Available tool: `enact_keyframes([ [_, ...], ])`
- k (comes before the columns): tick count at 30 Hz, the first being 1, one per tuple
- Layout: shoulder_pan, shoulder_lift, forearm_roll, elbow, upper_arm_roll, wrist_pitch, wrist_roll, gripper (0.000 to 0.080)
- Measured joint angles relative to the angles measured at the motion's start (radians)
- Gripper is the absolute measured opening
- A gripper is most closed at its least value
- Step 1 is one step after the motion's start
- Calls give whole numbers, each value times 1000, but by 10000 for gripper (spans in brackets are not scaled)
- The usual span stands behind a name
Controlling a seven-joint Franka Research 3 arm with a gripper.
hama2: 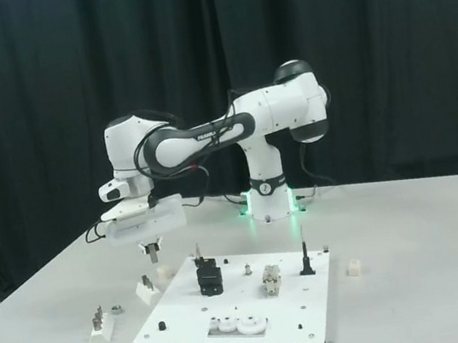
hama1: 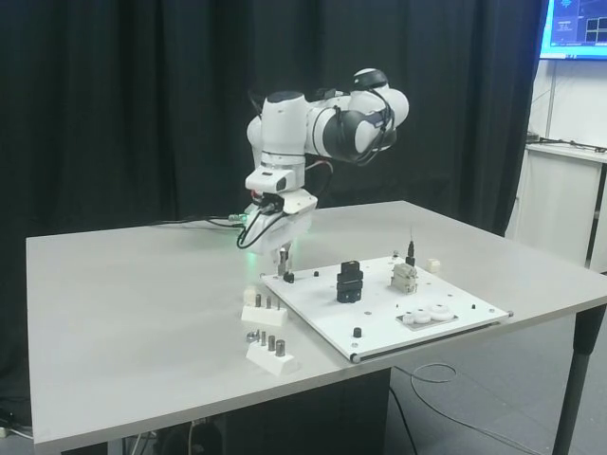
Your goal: Insert square peg 4.
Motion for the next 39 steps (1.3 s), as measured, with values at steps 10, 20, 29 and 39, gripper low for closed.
enact_keyframes([
  [10,53,-4,-46,0,-47,-40,47,155],
  [20,101,-8,-65,-1,-91,-75,82,155],
  [29,132,-16,-74,-2,-114,-85,158,155],
  [39,159,-17,-78,-2,-149,-114,221,155],
])
